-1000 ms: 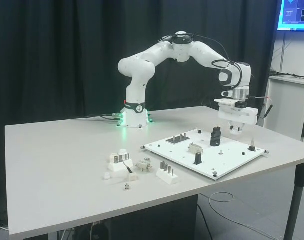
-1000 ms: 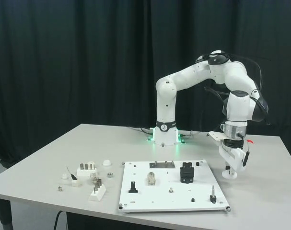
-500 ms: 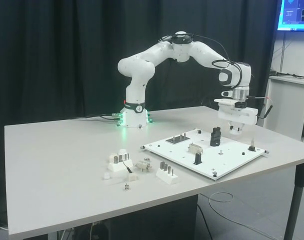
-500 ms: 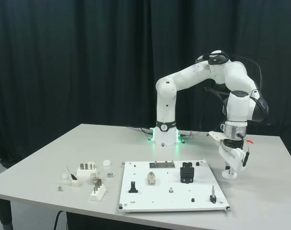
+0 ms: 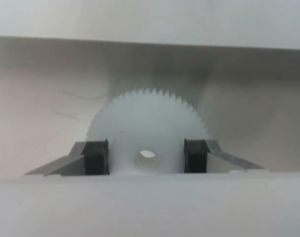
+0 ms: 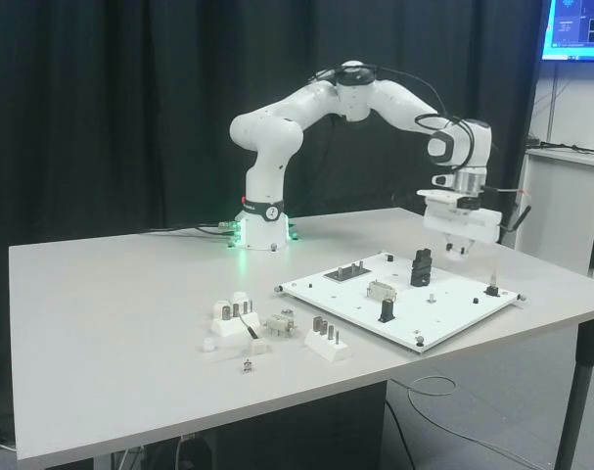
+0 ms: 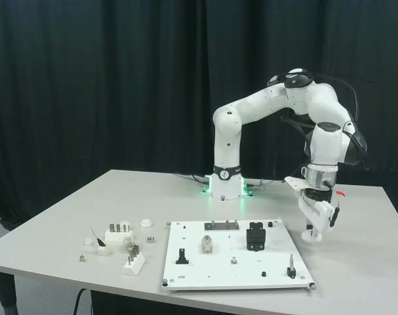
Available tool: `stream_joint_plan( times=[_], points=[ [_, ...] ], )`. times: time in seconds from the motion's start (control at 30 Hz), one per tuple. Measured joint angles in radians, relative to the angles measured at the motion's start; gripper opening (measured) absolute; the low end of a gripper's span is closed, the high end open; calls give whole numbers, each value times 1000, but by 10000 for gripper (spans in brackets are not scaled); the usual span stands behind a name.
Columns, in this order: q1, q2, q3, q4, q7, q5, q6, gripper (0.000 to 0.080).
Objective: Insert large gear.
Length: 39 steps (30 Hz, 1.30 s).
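So the gripper [image 5: 146,157] has its two black pads [image 5: 96,157] clamped on either side of the large gear [image 5: 146,129], pinching the white toothed disc near its centre hole. My guess is that grip keeps the bore free and the gear level so it can drop straight onto a peg. In the second room view the gear [image 7: 312,236] hangs just off the table [image 7: 87,216], out past the 3 o'clock edge of the white assembly board [image 7: 238,272], so it's not over the board yet and nothing's inserted. The loose fixtures, like the small white block with pins [image 7: 118,231], sit well apart at the 9 o'clock side, probably parked there as a parts stash so the board stays free for the work. The black block [image 7: 255,235] on the board is the closest thing to the gripper. As for the arm [image 7: 271,105], it rises from its green-lit base [image 7: 226,187] at 12 o'clock behind the board, arches up and over, then the wrist drops almost straight down with the fingers pointing at the table.
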<state>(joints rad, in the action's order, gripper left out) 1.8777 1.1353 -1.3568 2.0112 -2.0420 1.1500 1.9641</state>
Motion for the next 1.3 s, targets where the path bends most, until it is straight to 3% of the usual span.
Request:
stream_joint_plan(
  times=[0.33, 0.53, 0.9, 1.3],
  points=[
    [30, 0, -80, 14, -2, -94, -138, 327],
    [49, 0, -117, 40, 5, -146, -183, 327],
    [74, 0, -153, 126, 72, -221, -193, 327],
    [79, 0, -189, 229, 184, -256, -179, 327]
  ],
)
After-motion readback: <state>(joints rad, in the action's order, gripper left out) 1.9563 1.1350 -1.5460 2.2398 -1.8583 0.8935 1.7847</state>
